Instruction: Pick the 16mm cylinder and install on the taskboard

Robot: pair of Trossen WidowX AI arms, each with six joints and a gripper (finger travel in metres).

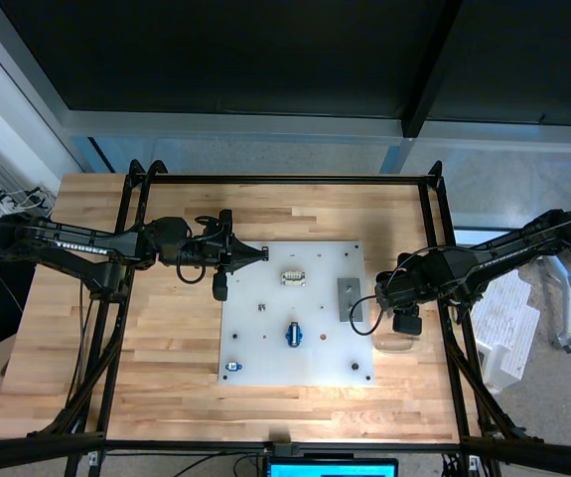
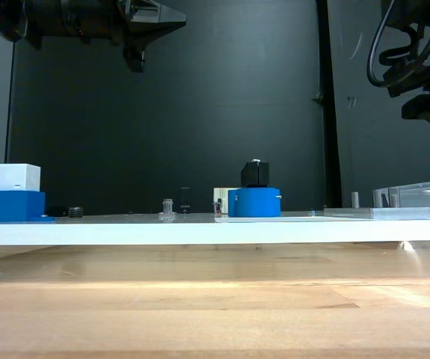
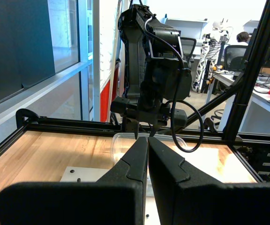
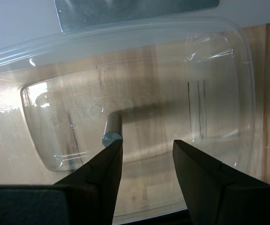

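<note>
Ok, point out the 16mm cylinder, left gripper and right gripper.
16mm cylinder [image 4: 112, 123], right wrist view: its side, lying in the clear tray [image 4: 247, 93].
left gripper [image 3: 147, 140], left wrist view: shut fingertips' seam, above the taskboard [image 3: 85, 174].
right gripper [image 4: 146, 146], right wrist view: gap between open fingertips, over the tray.

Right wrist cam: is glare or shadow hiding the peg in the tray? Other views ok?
Right wrist view: 16mm cylinder readable despite reflections on the clear tray, soft shadow beside it; right gripper just above it, jaws open. Left wrist view: backlit by windows, left gripper dark, jaws shut, above the taskboard. Low view: near table edge is soft.
</note>
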